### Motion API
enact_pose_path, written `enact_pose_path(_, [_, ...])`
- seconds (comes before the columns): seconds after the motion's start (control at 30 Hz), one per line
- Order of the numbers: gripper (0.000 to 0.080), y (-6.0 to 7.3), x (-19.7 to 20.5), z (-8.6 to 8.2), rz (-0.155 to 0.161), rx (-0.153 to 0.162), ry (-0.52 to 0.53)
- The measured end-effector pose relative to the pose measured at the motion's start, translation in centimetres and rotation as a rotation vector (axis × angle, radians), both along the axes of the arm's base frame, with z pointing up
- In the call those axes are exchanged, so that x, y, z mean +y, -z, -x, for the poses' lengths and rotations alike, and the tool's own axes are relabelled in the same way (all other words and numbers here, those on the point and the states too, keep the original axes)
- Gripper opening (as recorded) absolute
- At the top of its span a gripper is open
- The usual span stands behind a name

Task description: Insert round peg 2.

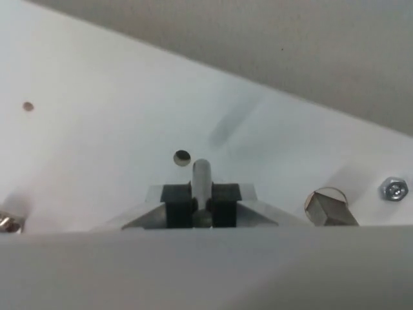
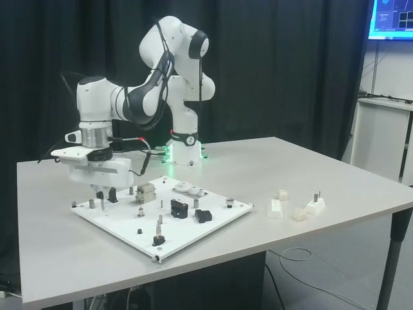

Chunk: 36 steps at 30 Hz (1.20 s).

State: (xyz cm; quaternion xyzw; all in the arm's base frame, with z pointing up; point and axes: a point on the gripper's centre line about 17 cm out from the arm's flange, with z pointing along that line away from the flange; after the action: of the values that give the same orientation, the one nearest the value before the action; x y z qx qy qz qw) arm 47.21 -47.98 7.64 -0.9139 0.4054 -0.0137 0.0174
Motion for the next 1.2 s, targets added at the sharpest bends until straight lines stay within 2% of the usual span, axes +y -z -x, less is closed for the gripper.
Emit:
enact_pose_path(0.33, [0.0061, 1.4, 0.4, 0.4, -0.010, 0.019, -0.005])
enact_pose_path(0.9, [0.0061, 1.1, 0.5, -0.6, 0.005, 0.008, -0.037])
enact_pose_path(1.2, [0.0061, 1.4, 0.6, -0.7, 0.007, 0.011, -0.038])
